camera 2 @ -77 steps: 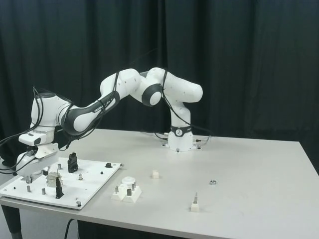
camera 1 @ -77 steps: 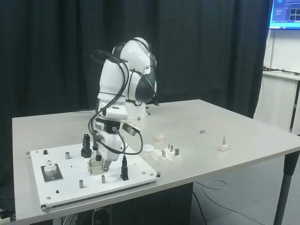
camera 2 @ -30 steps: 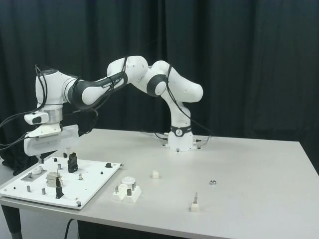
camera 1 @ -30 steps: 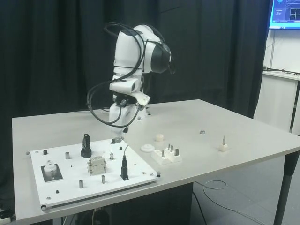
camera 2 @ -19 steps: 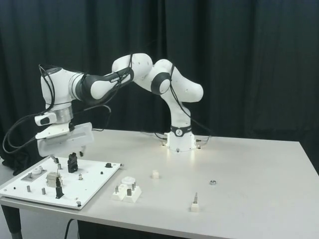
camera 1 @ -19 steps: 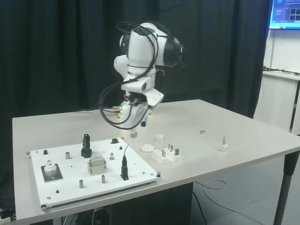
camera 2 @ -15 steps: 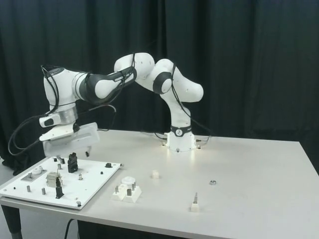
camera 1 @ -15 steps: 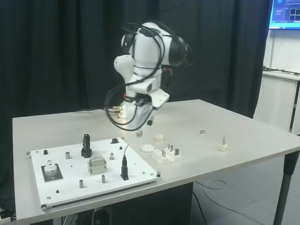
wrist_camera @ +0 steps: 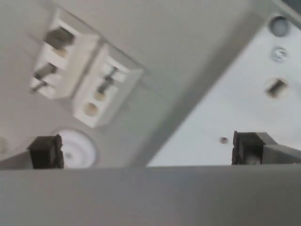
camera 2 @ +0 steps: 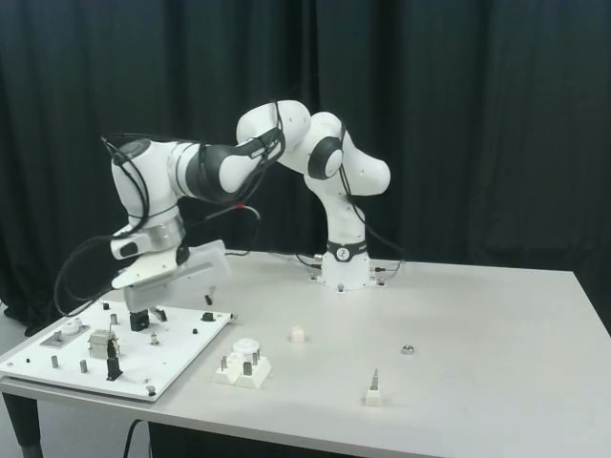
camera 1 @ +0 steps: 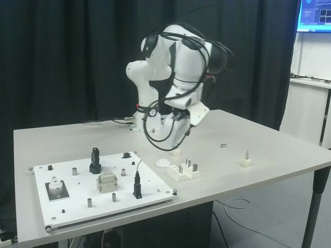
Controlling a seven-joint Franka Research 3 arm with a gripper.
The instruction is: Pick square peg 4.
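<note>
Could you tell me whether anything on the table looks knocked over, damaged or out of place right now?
Nothing stands out. The white board lies flat, its parts upright; the peg holder stands square beside it with pegs upright. The end effector hangs above them, open and empty.

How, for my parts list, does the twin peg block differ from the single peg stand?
The twin peg block holds several upright pegs; the single peg stand holds one. The block is wider and sits near the white board; the stand sits apart. Both are white, on the grey table.
</note>
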